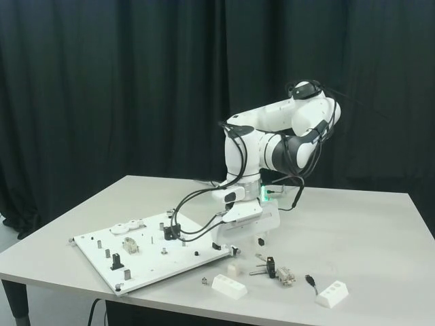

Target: Remove square peg 4.

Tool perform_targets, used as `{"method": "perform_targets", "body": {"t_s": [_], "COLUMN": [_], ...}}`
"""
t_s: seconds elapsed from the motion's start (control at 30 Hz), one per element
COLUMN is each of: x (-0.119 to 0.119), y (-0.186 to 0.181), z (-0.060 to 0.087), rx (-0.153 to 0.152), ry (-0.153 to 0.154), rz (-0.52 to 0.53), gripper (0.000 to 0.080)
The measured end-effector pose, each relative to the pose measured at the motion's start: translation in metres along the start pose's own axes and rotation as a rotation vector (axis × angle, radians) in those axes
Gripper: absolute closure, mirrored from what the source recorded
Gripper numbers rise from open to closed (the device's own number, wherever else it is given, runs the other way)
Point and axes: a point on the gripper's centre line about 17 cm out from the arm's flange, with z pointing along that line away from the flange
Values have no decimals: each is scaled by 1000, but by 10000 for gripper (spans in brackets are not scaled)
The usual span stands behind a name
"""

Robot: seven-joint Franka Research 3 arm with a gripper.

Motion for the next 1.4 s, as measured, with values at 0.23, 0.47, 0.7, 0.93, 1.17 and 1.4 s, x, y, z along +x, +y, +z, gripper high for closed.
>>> {"method": "perform_targets", "body": {"t_s": [0.23,0.47,0.7,0.93,1.17,1.4], "x": [-3,-6,-6,-4,-1,-4], "y": [3,12,27,47,79,126], "z": [-5,-10,-15,-19,-21,-24], "rx": [-11,-34,-65,-103,-155,-209], "ry": [-7,-11,0,14,28,29], "rz": [0,4,12,13,-3,-23], "gripper": [3,3,3,3,3,3]}}
